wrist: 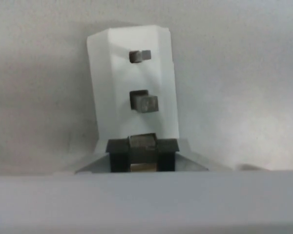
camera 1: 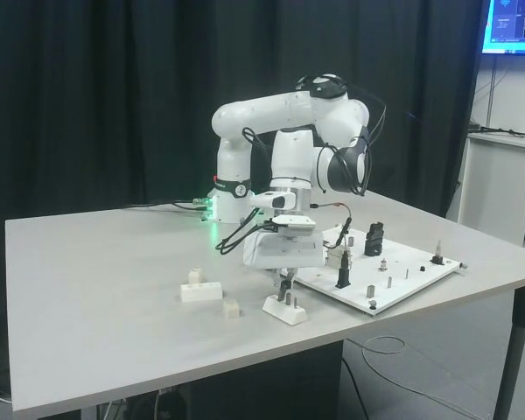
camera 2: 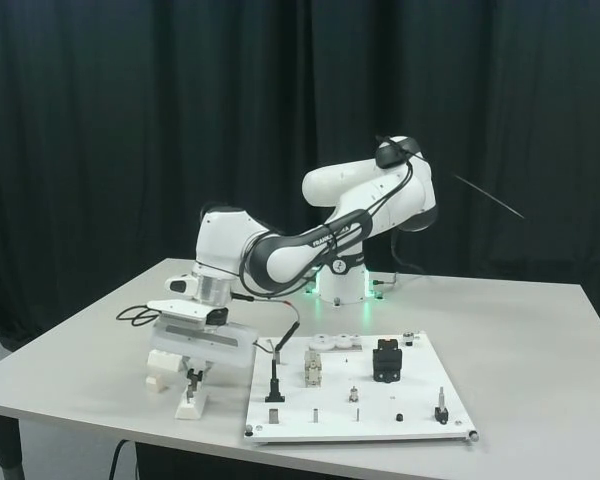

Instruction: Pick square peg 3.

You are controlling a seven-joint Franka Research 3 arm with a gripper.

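Observation:
A white holder block (wrist: 132, 83) lies on the grey table with three grey square pegs standing in a row. In the wrist view the far peg (wrist: 139, 56) and the middle peg (wrist: 145, 102) stand free. The near square peg (wrist: 142, 142) sits between my black fingertips (wrist: 118, 155), which press against both its sides while it still stands in the holder. My gripper (wrist: 142, 156) is shut on it. In the room views the gripper (camera 1: 284, 284) (camera 2: 192, 378) hangs straight down over the holder (camera 1: 284, 309) (camera 2: 191, 407).
A white block (camera 1: 201, 289) and a small cube (camera 1: 232, 307) lie on the table beside the holder. A white assembly board (camera 1: 394, 278) (camera 2: 360, 415) with black and grey parts lies close on the holder's other side. The arm's base (camera 1: 232, 197) stands behind.

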